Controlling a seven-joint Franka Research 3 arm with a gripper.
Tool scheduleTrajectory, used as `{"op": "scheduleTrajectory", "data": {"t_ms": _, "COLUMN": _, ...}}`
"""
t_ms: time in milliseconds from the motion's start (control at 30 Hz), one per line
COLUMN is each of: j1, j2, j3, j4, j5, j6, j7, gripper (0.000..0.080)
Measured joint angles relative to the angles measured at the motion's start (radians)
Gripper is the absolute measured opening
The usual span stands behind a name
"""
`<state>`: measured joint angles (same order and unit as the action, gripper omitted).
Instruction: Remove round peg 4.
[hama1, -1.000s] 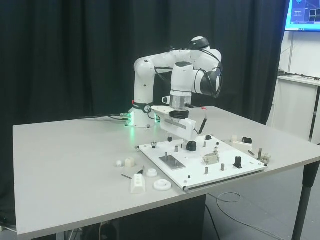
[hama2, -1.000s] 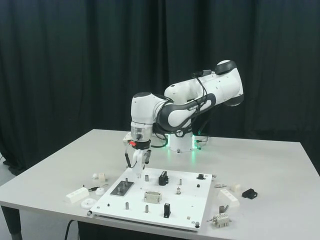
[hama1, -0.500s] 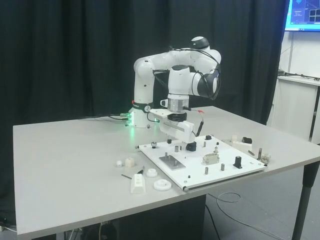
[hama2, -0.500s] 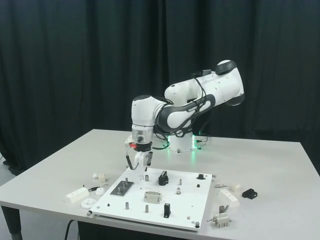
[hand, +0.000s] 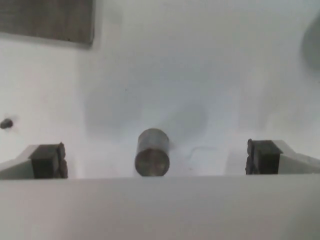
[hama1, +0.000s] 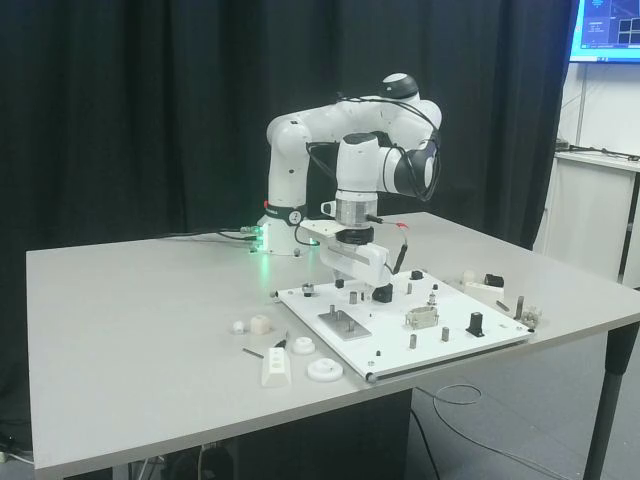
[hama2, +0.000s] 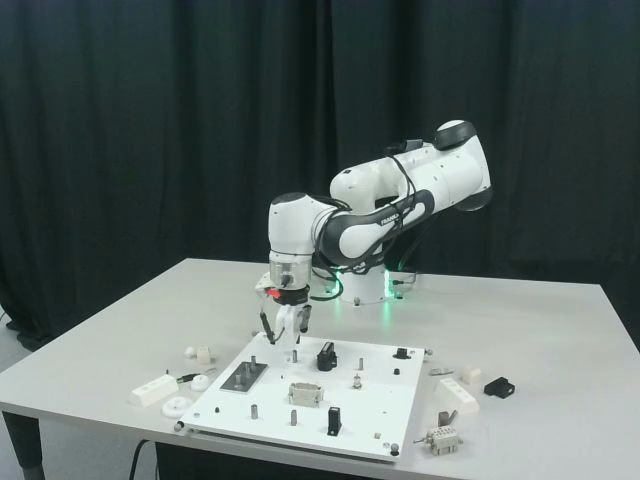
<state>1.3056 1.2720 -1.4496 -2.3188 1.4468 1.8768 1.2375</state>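
Note:
A short grey round peg (hand: 152, 152) stands upright in the white board (hand: 200, 65). My gripper (hand: 155, 159) is open just above it, and the peg sits midway between the two black fingertips (hand: 47, 160), touching neither. In the first room view the gripper (hama1: 352, 285) hangs low over the board's (hama1: 440, 345) back left part, right over the peg (hama1: 354, 296). The second room view shows the same: the gripper (hama2: 293, 337) is close above the peg (hama2: 294, 353).
The board carries a grey metal block (hama1: 345, 322), a black knob (hama1: 382, 293), a connector (hama1: 420, 318) and several small pegs. White gears and blocks (hama1: 275, 368) lie on the table left of the board. More small parts (hama1: 490, 282) lie to its right.
The arm has shifted sideways along the board and come down. The gripper now hangs lower, over the round peg, and is still open.

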Motion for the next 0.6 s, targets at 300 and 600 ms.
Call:
{"op": "scheduleTrajectory", "data": {"t_ms": 300, "j1": 0.014, "j2": 0.000, "j3": 0.008, "j4": -0.010, "j5": 0.000, "j6": 0.020, "j7": -0.016, "gripper": 0.0800}}
{"op": "scheduleTrajectory", "data": {"t_ms": 600, "j1": 0.019, "j2": 0.000, "j3": 0.021, "j4": -0.010, "j5": 0.001, "j6": 0.031, "j7": -0.017, "gripper": 0.0800}}
